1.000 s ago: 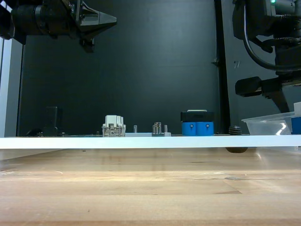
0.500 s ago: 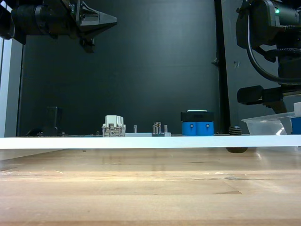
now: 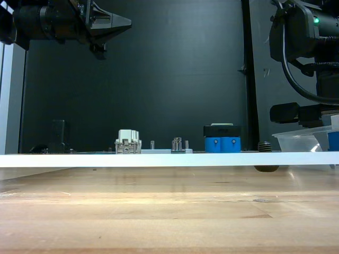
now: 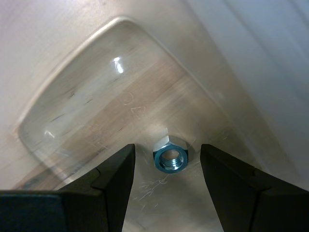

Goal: Pick the M12 fastener and fasten on the M12 threads

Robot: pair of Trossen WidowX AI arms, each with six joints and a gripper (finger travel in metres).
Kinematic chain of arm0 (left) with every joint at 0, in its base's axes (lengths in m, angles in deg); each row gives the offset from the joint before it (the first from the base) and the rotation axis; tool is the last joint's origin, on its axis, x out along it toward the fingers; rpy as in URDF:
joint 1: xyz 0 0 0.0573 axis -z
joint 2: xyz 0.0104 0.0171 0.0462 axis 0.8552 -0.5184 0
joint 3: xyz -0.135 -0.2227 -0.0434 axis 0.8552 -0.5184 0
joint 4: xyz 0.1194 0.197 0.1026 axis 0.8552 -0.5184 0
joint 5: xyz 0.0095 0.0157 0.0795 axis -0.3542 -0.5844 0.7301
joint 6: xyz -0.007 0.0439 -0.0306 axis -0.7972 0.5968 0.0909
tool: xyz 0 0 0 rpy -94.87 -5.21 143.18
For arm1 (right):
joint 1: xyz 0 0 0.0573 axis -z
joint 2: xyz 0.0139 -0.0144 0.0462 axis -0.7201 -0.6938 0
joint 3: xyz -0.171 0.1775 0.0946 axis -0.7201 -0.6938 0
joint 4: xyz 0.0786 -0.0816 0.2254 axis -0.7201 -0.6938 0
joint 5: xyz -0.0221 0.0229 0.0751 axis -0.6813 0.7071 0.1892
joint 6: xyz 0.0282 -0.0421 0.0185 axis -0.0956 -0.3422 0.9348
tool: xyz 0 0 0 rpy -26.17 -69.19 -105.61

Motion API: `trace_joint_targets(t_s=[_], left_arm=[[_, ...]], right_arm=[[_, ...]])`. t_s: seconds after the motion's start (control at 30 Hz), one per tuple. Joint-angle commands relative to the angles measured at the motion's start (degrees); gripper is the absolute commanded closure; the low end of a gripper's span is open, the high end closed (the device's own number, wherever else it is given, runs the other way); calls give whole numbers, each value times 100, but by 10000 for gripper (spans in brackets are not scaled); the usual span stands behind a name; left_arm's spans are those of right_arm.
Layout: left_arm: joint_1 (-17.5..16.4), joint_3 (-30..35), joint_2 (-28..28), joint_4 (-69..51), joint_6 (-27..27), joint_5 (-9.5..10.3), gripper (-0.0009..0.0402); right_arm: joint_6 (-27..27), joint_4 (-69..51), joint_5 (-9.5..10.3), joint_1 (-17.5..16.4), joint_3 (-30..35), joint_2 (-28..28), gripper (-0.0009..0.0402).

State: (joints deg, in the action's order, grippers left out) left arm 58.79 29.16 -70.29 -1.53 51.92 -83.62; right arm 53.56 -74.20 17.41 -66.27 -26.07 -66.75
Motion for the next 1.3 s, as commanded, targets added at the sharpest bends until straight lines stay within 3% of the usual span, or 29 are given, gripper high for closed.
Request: trace_joint_targets(t_s=[0.03,0.3,0.9,1.13,1.3], left_arm=[[0,0,-2,2,0,0,393],[0,0,-2,2,0,0,393],[0,0,-2,2,0,0,393],[0,0,-2,2,0,0,393],[0,0,-2,2,0,0,393]], right_arm=[[9,74,4,0,-50,2,205],[9,90,2,-4,-55,2,213],[9,94,7,-4,-42,2,338],[9,24,-2,-4,-11,76,357],[7,-612,-2,-7,378,232,359]])
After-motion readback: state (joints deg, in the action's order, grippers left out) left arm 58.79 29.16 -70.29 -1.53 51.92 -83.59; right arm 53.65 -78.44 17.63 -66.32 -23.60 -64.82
